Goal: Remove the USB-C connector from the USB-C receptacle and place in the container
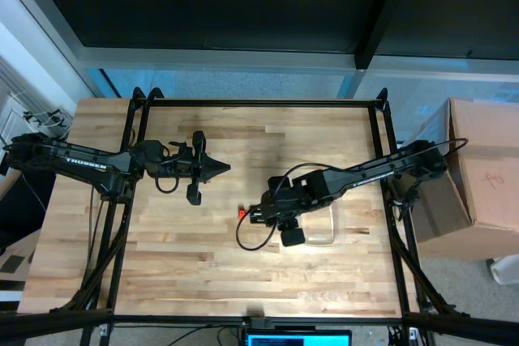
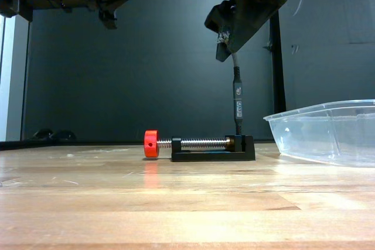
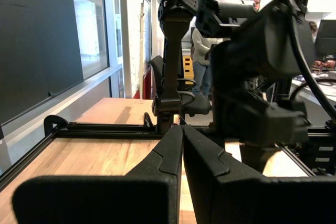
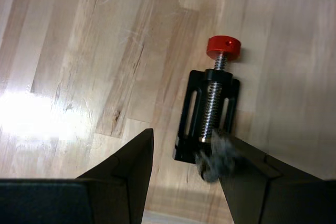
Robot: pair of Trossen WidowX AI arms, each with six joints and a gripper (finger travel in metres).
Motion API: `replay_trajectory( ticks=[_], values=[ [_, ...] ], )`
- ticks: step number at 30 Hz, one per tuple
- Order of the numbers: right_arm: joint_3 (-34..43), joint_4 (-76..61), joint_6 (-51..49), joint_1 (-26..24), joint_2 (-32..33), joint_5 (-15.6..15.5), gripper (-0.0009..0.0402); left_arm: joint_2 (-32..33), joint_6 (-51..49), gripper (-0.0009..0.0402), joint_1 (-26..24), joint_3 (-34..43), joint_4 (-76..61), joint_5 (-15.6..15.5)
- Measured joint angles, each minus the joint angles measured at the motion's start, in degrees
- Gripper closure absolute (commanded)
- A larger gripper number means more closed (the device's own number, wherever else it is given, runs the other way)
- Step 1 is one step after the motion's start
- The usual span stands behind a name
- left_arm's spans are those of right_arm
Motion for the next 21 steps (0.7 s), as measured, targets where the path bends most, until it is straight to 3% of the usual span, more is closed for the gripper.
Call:
replay_trajectory(
  ticks=[10,21],
  values=[
    [0.52,0.57,1.92,0.0,3.82,0.24,0.0291,0.0,0.02,0.0393,0.0,0.02,-0.02,0.0],
    [0.52,0.74,2.51,-0.13,5.33,0.66,0.0385,0.0,0.0,0.0393,0.0,0.0,-0.02,0.0]
  ],
)
